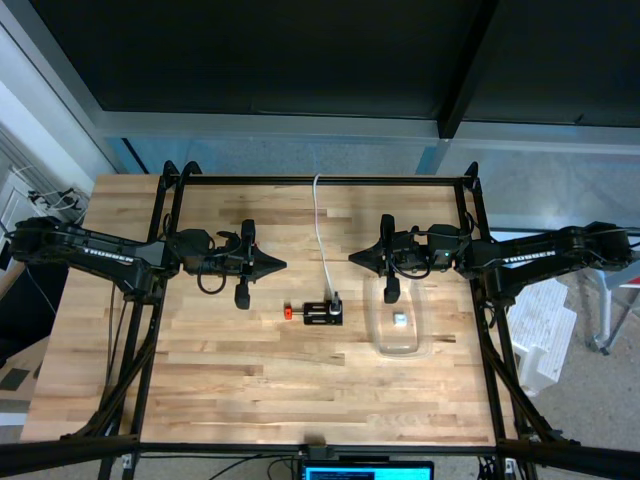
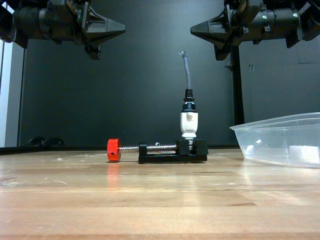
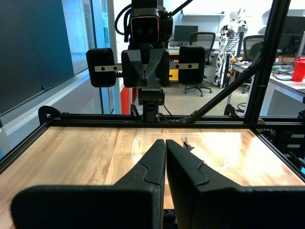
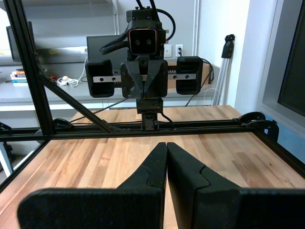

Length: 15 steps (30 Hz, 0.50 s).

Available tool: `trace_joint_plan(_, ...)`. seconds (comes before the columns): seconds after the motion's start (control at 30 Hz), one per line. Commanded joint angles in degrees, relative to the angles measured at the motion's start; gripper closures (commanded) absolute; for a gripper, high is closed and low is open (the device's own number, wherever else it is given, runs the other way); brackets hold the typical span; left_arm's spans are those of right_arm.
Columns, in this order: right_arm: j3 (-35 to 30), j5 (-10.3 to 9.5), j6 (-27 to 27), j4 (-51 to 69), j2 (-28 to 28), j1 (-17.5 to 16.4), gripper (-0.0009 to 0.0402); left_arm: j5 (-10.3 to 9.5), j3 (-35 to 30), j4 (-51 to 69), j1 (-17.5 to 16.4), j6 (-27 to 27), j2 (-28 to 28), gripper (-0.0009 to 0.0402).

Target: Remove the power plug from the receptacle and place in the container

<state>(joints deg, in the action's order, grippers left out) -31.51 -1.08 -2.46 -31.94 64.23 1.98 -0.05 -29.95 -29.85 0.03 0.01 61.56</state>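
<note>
Black hard plastic, small and light: that is the power plug point(image 2: 188, 104). Expect it to be stiff, smooth and a little slippery, probably held only by friction in the white receptacle point(image 2: 189, 124) beneath it. It stands near the middle of the desk point(image 2: 150, 200), between the 2 arms. The receptacle is clamped in a black vise point(image 2: 172, 151) whose red knob point(image 2: 114, 150) sticks out toward the left arm.

The plug's long axis is vertical, with the contact end down in the socket and the cord end up. From there a pale cord point(image 1: 321, 230) rises and runs toward the desk's far edge. Take hold across the black body just above the white block and plan on a straight upward pull; the cord will likely drag.

The container point(image 2: 270, 140) lies just beside the vise on the right arm's side. The left gripper point(image 1: 281, 265) and right gripper point(image 1: 352, 258) hang high over the desk, tips facing each other. Each has its fingers pressed together, holding nothing.
</note>
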Motion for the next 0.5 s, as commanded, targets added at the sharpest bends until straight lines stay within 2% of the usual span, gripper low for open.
trace_joint_plan(0.03,-0.1,-0.04,-0.1,0.0,0.0,0.0,0.0393,0.0,0.0,0.0,0.0,0.0,0.0,0.0393)
trace_joint_plan(0.27,-0.1,-0.07,-0.2,0.0,0.0,-0.1,0.0393,0.02,0.0,0.0,0.0,0.0,0.0,0.0393)
trace_joint_plan(0.43,-1.6,-0.87,-0.1,4.1,-0.3,-0.2,0.0393,0.02,0.0,0.0,0.0,0.0,0.0,0.0393)
trace_joint_plan(0.5,-3.6,-2.16,-0.1,9.7,-0.5,-0.2,0.0393,0.02,0.0,0.0,0.0,0.0,0.0,0.0393)
